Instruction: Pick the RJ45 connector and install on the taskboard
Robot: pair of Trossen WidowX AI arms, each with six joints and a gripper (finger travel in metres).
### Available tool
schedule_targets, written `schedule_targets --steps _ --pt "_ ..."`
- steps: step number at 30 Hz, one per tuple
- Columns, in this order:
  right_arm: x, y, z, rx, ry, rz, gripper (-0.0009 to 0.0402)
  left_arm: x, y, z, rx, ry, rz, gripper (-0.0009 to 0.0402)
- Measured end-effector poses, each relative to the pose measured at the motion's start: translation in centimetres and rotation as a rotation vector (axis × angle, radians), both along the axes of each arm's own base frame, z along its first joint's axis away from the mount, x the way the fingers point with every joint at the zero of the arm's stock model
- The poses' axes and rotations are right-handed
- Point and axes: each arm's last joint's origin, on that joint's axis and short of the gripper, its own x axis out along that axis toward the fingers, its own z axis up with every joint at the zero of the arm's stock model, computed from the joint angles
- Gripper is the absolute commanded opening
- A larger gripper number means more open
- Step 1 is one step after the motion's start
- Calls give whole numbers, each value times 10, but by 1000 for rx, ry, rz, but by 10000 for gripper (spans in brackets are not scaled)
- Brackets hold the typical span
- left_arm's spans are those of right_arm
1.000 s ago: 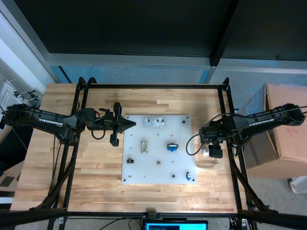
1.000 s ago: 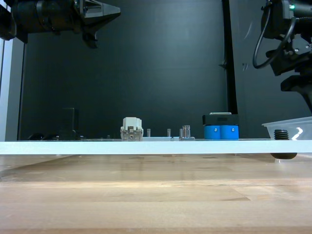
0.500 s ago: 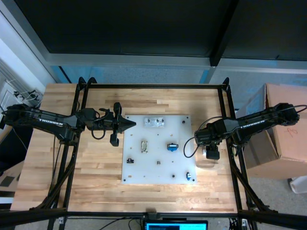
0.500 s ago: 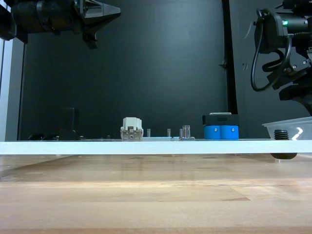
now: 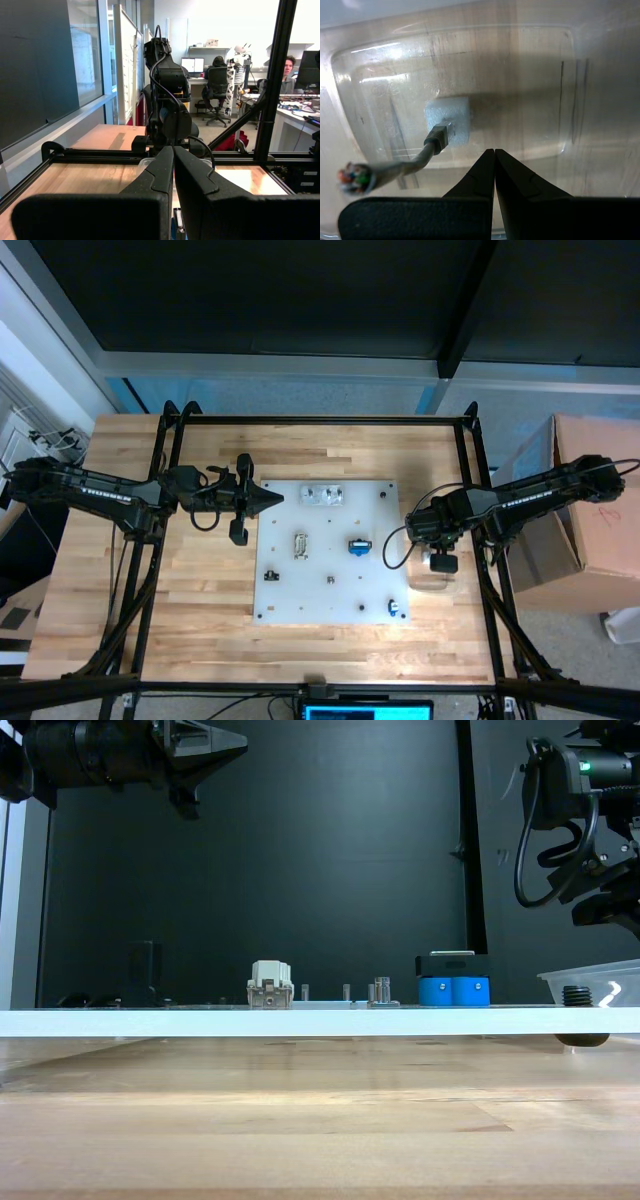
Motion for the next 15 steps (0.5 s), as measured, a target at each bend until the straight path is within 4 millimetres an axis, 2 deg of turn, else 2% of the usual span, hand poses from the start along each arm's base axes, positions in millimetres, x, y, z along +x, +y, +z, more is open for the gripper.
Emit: schedule_targets --steps 4,15 --pt "3 0 11 -29 -7 6 0 0 0 0 0 -1 0 1" --pt "14 3 66 -70 -77 49 0 0 0 0 0 0 0 1"
